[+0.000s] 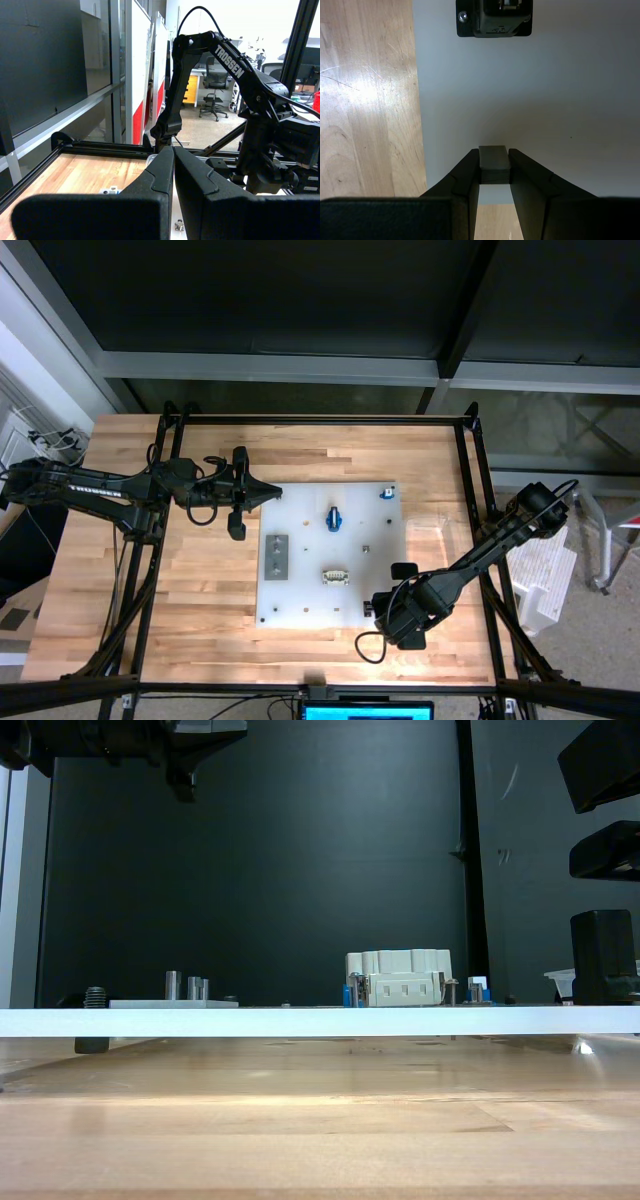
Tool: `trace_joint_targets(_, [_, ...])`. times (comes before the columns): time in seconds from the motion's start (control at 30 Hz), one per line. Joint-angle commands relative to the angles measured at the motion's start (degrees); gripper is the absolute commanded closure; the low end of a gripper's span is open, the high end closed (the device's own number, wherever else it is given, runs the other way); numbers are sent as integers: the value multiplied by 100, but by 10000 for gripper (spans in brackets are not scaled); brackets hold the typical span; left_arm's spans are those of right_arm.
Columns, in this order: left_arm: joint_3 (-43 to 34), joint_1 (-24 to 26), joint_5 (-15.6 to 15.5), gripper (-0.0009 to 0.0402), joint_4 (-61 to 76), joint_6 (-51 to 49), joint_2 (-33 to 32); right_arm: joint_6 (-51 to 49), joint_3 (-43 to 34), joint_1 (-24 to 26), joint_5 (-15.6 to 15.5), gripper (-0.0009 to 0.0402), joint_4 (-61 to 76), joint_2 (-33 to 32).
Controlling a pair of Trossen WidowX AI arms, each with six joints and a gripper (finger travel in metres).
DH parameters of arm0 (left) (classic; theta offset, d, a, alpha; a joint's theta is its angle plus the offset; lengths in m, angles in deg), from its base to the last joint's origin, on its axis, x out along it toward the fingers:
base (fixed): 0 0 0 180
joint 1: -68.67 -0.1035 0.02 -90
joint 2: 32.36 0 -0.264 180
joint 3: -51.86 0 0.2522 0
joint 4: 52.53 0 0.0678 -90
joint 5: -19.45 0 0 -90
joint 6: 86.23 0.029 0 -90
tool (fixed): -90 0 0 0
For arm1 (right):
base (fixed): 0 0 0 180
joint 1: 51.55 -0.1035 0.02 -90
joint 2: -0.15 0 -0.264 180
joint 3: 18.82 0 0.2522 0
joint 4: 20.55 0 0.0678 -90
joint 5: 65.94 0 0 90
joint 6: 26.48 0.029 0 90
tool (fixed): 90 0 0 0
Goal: Pick the 16mm bar and install on taskboard
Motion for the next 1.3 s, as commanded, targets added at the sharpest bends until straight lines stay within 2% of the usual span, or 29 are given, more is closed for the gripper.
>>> trace_joint_targets(0.03, [0, 0, 0, 393, 0, 2, 0, 11, 0, -2, -2, 338, -4, 2])
trace_joint_targets(0.3, [0, -2, 0, 393, 0, 2, 0, 17, -39, 0, -2, 231, 13, 9])
trace_joint_targets(0.53, [0, -2, 0, 393, 0, 2, 0, 4, -85, 0, -48, 172, 90, 170])
trace_joint_targets(0.7, [0, -2, 0, 393, 0, 2, 0, 4, -87, -7, -48, 157, 284, 511])
trace_joint_targets(1.0, [0, 0, 0, 393, -2, 2, 0, 7, -153, -15, -48, 157, 693, 1139])
trace_joint_targets(1.3, [0, -2, 0, 393, 0, 2, 0, 9, -151, -26, -48, 158, 1091, 1338])
